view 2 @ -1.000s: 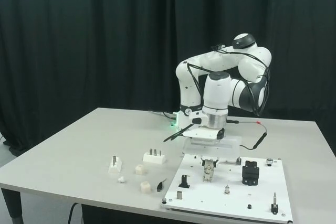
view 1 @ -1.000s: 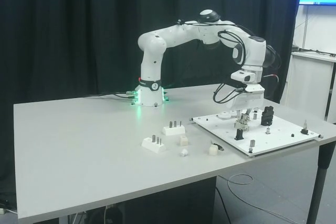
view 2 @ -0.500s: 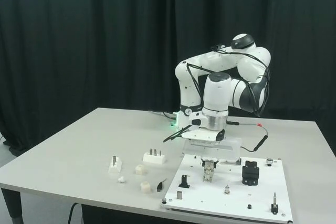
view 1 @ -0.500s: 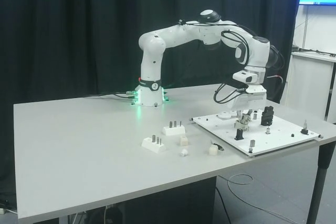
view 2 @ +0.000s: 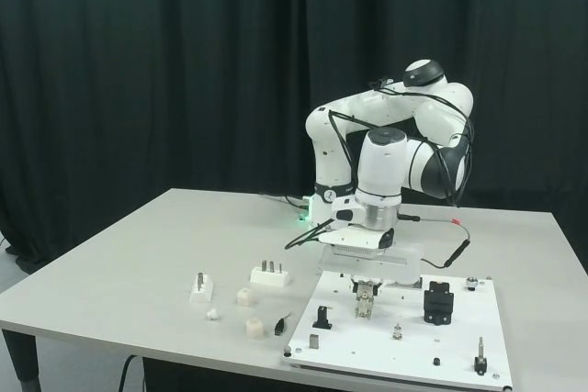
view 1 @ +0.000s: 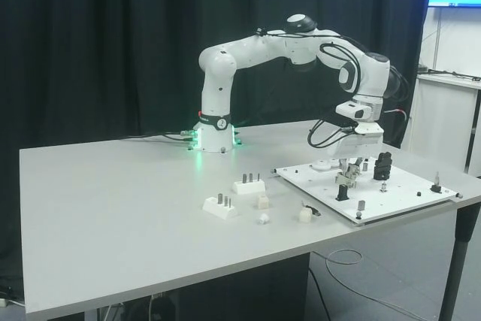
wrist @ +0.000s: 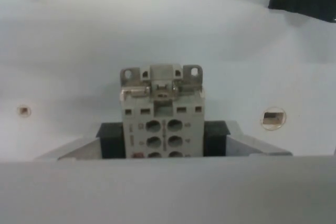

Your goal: Insert waterproof.

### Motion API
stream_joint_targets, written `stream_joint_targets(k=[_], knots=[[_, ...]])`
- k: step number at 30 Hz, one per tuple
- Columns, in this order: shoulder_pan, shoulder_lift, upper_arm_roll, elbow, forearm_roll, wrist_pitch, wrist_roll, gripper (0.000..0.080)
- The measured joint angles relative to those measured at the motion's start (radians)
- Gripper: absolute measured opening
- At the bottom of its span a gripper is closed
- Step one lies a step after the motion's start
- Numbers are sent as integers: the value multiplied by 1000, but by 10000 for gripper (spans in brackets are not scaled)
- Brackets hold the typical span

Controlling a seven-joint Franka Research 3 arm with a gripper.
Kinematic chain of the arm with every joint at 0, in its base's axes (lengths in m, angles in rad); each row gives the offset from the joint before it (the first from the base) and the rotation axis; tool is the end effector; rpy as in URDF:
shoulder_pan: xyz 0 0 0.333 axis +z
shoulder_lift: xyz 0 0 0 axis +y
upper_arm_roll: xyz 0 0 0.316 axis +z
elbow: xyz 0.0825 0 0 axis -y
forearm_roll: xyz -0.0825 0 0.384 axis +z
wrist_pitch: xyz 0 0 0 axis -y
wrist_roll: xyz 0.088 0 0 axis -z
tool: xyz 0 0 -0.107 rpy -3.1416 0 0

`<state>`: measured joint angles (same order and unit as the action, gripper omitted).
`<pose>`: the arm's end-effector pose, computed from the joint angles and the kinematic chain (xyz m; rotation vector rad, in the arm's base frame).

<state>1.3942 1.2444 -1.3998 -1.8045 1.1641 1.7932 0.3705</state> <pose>0.5949 0.1905 0.2476 2.8450 -1.0249 -0.0143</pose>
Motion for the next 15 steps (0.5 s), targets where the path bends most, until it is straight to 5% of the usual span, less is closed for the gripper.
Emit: stream_joint_targets(k=[15], knots=[[0,0,1,6,-18,-8,-19,310]])
